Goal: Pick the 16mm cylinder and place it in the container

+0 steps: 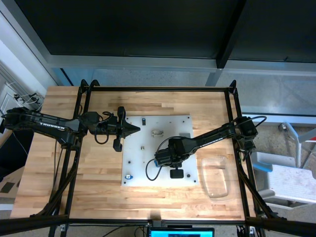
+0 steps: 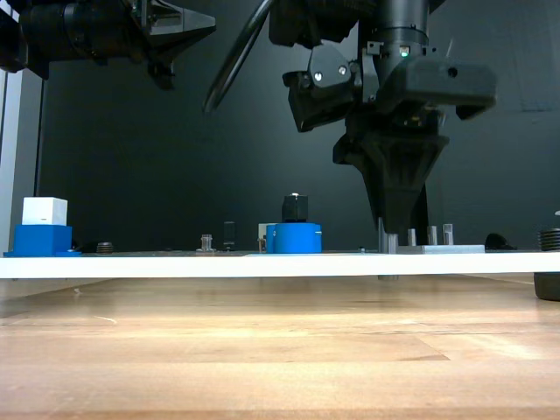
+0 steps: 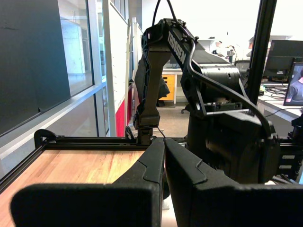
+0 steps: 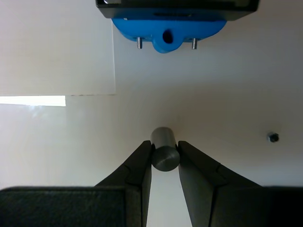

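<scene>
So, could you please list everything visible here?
16mm cylinder: one, silver-grey, upright on the board, gripped.
container: one, clear, on the table right of the board.
task board: one, white, table centre.
blue block: one, white cube on top, board's near left corner.
blue round part: one, black knob on top, mid-board.
grey pegs: three, upright beside the cylinder.
table: one, wooden.
left end effector: one, black, shut, raised over the board's left edge.
right end effector: one, black, shut on the 16mm cylinder.

Left gripper [image 3: 164, 144] hangs up high, fingers together, pointing inward; right gripper [image 4: 164, 145] points straight down, pinching the 16mm cylinder [image 4: 165, 156].
</scene>
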